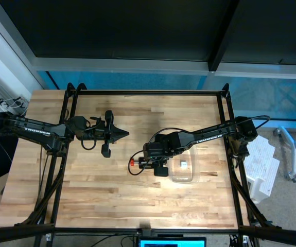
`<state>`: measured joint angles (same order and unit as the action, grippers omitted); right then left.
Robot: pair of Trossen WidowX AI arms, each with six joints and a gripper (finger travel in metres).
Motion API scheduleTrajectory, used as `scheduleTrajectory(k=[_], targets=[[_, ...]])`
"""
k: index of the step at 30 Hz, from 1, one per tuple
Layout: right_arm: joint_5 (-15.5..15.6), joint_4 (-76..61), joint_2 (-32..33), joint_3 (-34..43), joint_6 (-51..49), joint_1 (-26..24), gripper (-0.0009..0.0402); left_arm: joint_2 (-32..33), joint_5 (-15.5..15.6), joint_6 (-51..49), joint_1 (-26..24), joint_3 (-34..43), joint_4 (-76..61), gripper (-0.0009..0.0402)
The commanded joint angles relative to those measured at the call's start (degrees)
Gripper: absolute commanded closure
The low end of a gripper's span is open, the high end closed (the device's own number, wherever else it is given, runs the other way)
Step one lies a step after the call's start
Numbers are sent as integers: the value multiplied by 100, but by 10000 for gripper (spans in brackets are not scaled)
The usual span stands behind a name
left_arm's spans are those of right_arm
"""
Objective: Pick the usb-c connector and install on the hub
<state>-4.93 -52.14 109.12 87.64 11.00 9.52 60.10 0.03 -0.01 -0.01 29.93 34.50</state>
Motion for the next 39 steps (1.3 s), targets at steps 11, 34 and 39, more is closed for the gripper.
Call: scheduleTrajectory(k=[11,34,39], targets=[[-2,33,-17,-7,0,-4,393,2,-2,0,0,2,2,393],[24,33,-549,-197,55,0,237,0,-2,0,0,2,2,393],[22,363,-1047,-660,48,0,217,2,-2,0,2,2,2,393]])
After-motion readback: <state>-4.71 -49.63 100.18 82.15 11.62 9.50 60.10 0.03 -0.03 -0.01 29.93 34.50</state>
